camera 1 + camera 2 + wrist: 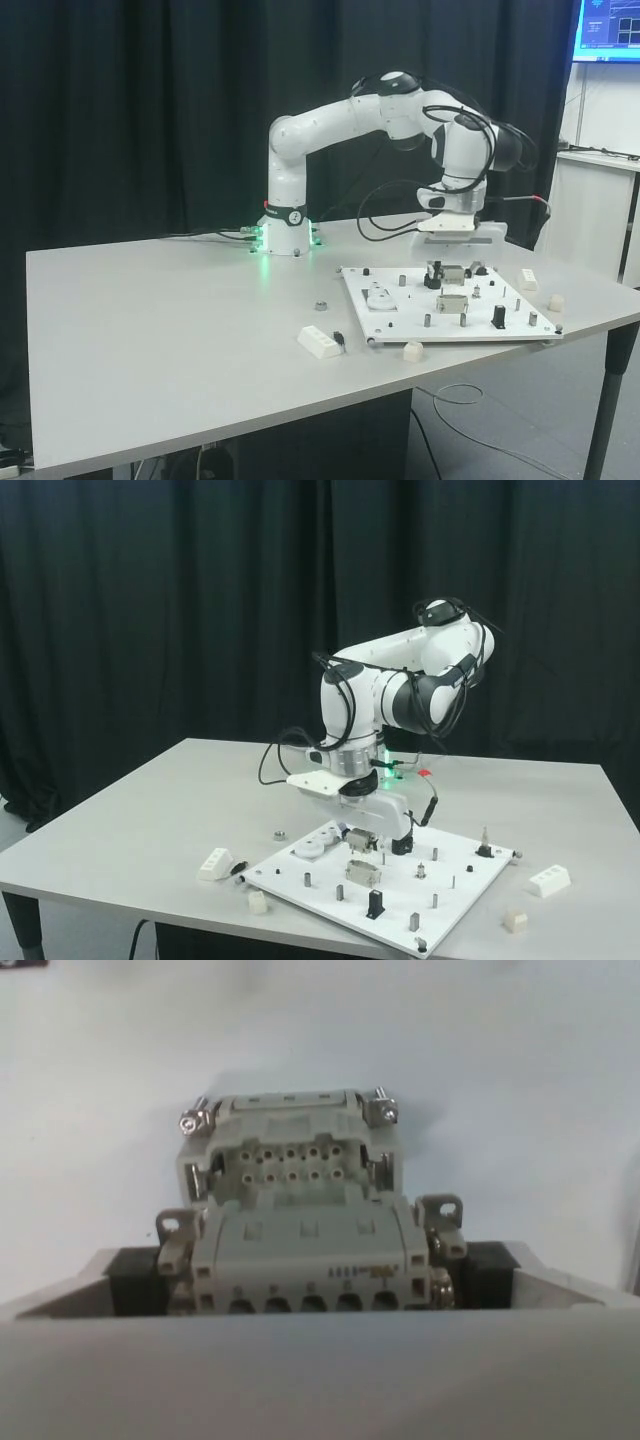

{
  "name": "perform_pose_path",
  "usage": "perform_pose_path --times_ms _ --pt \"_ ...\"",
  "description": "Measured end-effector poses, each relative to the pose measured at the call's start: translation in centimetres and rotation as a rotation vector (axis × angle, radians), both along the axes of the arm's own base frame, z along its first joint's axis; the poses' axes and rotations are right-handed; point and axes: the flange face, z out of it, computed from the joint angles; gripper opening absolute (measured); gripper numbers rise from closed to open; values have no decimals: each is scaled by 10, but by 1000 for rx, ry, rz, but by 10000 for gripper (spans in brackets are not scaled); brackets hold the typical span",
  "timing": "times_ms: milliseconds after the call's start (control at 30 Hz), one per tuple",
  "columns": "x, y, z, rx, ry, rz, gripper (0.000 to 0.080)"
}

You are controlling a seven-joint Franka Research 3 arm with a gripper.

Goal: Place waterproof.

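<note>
Robotics laboratory: white robot arm (340, 115) bolted to a grey table (150, 310), black floor-length curtains (150, 610) behind, wall-mounted monitor screen (607, 30), white assembly board (385, 885).

The held connector (310, 1265) hangs just above its mate (288, 1155) on the board (455, 895).

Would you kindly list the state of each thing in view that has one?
gripper: shut on the connector insert, above the board.
connector insert: held between the black pads, not yet seated.
connector base: upright on the board, pin face uncovered.
white board: flat on the grey table.
arm base light: green.
</note>
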Motion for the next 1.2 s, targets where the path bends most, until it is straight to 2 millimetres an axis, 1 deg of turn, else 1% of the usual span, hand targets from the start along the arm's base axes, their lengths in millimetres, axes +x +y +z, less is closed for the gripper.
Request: perform_pose_path --times_ms 300,833,1000,1200 --pt "0 -2 7 3 -2 1 621" --pt "0 -1 8 2 -3 9 621" --pt "0 6 8 10 -8 18 621" --pt "2 23 9 36 -21 38 621"
